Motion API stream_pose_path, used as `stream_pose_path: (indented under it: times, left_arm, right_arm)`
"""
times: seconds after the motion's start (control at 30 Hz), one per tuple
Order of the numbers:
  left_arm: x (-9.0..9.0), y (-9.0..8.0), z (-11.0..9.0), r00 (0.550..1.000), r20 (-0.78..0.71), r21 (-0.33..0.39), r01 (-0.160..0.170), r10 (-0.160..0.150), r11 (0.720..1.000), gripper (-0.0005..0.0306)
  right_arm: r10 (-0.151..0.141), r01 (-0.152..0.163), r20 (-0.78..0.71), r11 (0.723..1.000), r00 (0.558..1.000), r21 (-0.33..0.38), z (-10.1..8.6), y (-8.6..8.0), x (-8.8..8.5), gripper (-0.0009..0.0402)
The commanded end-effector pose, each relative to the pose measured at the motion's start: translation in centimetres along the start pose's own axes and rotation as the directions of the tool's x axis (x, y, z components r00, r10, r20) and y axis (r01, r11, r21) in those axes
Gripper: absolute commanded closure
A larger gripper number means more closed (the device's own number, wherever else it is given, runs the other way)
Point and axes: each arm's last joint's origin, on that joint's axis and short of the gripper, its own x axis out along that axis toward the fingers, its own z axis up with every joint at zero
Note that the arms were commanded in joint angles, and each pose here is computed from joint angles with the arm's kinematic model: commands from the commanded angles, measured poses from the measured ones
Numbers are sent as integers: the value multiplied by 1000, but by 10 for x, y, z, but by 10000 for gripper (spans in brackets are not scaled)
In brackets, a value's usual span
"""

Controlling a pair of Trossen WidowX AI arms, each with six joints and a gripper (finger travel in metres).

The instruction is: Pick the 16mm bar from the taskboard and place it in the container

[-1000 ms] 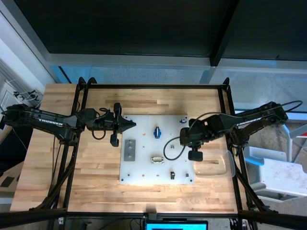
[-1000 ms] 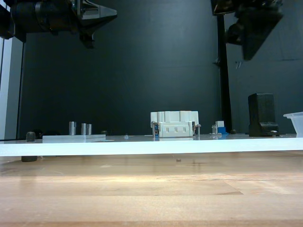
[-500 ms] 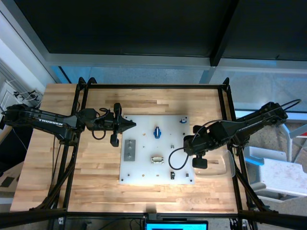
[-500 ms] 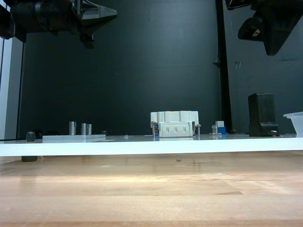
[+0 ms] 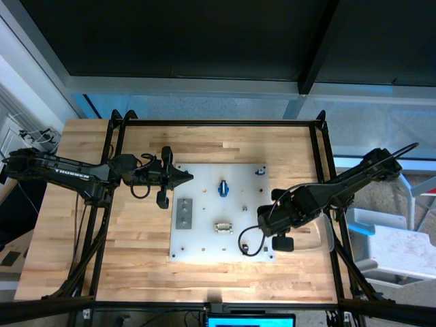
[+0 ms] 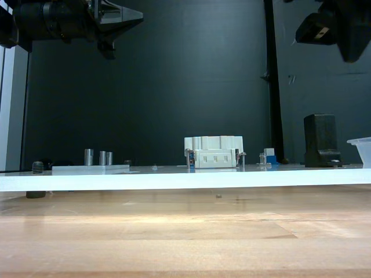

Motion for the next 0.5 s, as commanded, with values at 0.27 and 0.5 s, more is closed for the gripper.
stream_pose_path:
  times: [0.27,0.5]
  left_arm:
    - [0,0,0,1000,-1,0,0,0,1000,300]
    - [0,0,0,1000,0,0,0,0,1000,300]
  right_arm:
    - [17,-17,-28,1000,999,8,2,17,15,393]
    - [40,-41,-20,999,999,-12,4,28,22,393]
